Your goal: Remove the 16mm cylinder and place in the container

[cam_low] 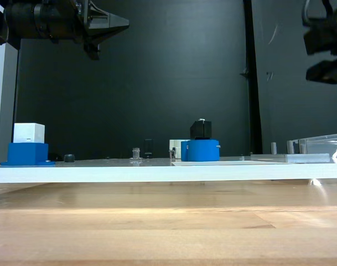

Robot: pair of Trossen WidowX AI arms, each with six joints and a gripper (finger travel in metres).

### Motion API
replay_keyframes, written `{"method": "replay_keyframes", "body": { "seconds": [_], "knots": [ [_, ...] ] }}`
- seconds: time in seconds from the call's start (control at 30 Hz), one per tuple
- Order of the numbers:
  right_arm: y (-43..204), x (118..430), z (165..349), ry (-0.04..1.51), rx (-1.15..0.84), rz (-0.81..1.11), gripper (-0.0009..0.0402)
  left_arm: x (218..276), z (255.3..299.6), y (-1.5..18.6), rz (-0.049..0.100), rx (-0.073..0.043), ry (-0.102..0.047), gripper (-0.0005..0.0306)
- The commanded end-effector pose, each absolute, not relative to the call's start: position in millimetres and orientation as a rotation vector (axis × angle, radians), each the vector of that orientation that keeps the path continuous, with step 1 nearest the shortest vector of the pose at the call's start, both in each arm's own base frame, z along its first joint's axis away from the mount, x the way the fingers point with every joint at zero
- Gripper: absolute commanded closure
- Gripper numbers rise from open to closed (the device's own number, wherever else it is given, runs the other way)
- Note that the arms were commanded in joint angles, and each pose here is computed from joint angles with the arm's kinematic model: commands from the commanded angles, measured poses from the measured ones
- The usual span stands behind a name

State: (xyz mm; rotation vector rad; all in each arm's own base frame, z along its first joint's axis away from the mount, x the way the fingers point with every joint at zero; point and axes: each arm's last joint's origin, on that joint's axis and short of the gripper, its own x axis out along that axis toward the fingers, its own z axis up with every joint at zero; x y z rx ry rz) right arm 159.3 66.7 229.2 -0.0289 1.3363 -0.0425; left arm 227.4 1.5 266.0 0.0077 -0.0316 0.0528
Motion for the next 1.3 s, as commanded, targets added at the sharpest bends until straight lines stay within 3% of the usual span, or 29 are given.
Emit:
{"method": "replay_keyframes", "body": {
  "seconds": [0.03, 0.2, 0.47, 0.9, 1.1, 1.3],
  "knots": [
    [65.7, 157.0, 217.3, 1.352, -0.035, -0.047, 0.0365, 227.4, 266.1, 1.5, 0.052, 0.008, -0.032, 0.03],
    [65.2, 155.7, 206.9, 1.352, -0.02, -0.059, 0.0365, 227.4, 266.1, 1.6, 0.053, 0.008, -0.032, 0.03],
    [66.0, 155.6, 205.6, 1.353, -0.01, -0.05, 0.036, 227.4, 266.1, 1.6, 0.053, 0.008, -0.032, 0.03],
    [68.4, 157.9, 203.5, 1.361, 0.034, -0.055, 0.0218, 227.4, 266.1, 1.5, 0.052, 0.008, -0.032, 0.03],
    [68.3, 157.9, 203.5, 1.36, 0.064, -0.079, 0.0188, 227.4, 266.1, 1.6, 0.053, 0.008, -0.032, 0.03],
    [68.3, 158.0, 203.8, 1.358, 0.088, -0.099, 0.0185, 227.4, 266.1, 1.6, 0.053, 0.008, -0.032, 0.03]
  ]
}}
